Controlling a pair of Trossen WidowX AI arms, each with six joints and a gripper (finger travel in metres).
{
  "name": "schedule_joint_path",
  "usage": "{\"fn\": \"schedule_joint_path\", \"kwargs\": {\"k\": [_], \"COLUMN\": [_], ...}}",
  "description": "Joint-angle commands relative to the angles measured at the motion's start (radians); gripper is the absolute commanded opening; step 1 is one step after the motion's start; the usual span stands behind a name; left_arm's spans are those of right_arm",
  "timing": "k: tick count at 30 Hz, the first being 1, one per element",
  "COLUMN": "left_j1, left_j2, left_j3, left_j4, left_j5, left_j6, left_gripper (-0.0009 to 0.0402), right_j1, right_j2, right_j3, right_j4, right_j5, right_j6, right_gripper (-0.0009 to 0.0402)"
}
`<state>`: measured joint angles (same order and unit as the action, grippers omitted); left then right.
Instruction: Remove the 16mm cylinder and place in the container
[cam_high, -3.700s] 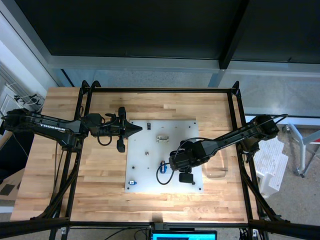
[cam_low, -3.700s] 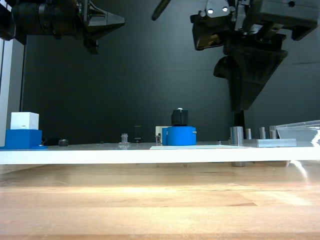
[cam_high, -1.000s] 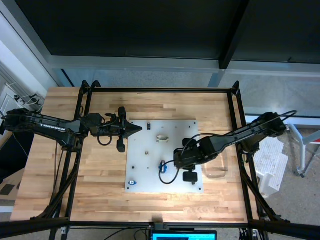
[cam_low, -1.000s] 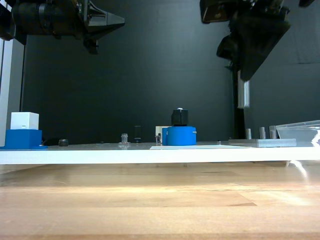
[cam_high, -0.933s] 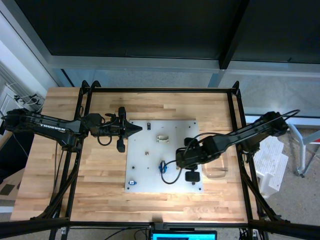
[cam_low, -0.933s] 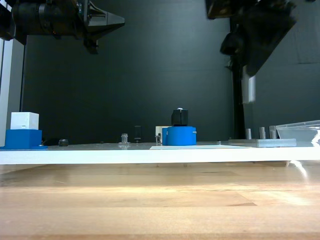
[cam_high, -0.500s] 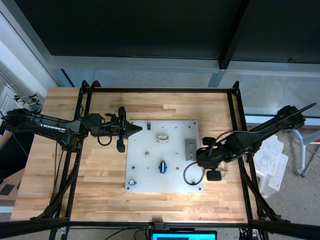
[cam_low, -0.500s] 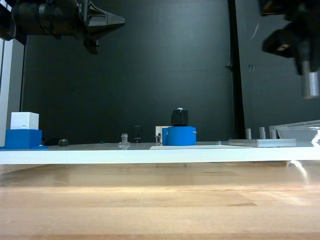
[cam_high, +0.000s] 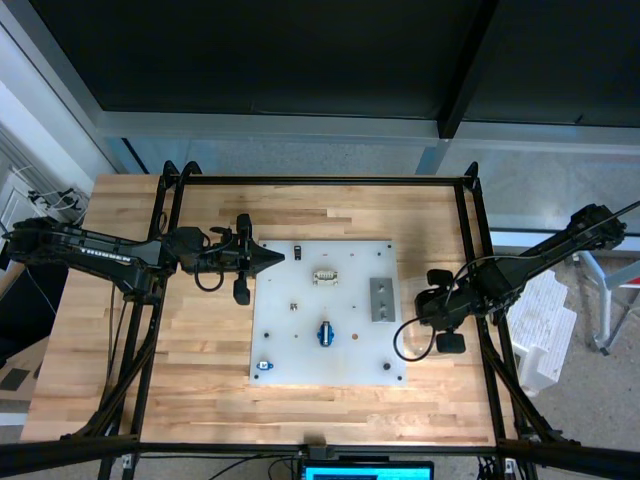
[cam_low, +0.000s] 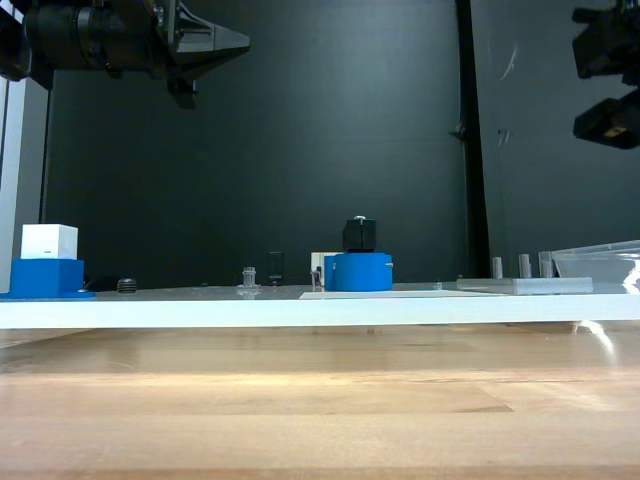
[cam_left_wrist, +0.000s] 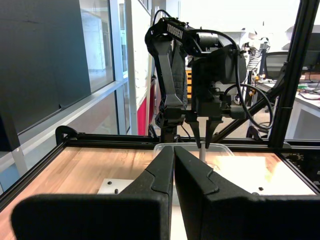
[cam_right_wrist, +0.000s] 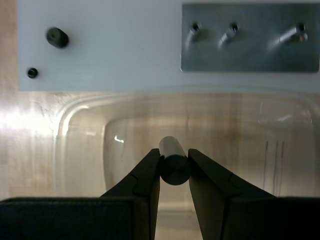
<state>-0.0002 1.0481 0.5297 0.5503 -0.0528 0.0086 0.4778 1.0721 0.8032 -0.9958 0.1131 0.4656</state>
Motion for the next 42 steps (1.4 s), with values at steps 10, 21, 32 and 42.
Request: {"fn": "schedule_joint_path", "kwargs": {"k": [10,21,32,42], "left_j1": [0.000,0.000,0.000,0.000], "left_j2": [0.000,0.000,0.000,0.000], "left_j3": [0.000,0.000,0.000,0.000], "left_j4": [0.000,0.000,0.000,0.000], "left_j5": [0.000,0.000,0.000,0.000], "left_j6": [0.000,0.000,0.000,0.000], "left_gripper": [0.0000,0.0000,0.0000,0.0000], "right_j1": [0.004,0.006,-0.051,-0.217], "right_j2": [-0.013,-0.012,-0.037,-0.047], "right_j3": [-0.025,-0.025,0.019,0.018], "right_j4": [0.002,0.002,0.108,0.582], "right_j5": [0.000,0.011,0.132,0.134], "right_j6": [0.017,0.018,-0.036,-0.327], "right_gripper": [0.0135,0.0202,0.0194,0.0180]}}
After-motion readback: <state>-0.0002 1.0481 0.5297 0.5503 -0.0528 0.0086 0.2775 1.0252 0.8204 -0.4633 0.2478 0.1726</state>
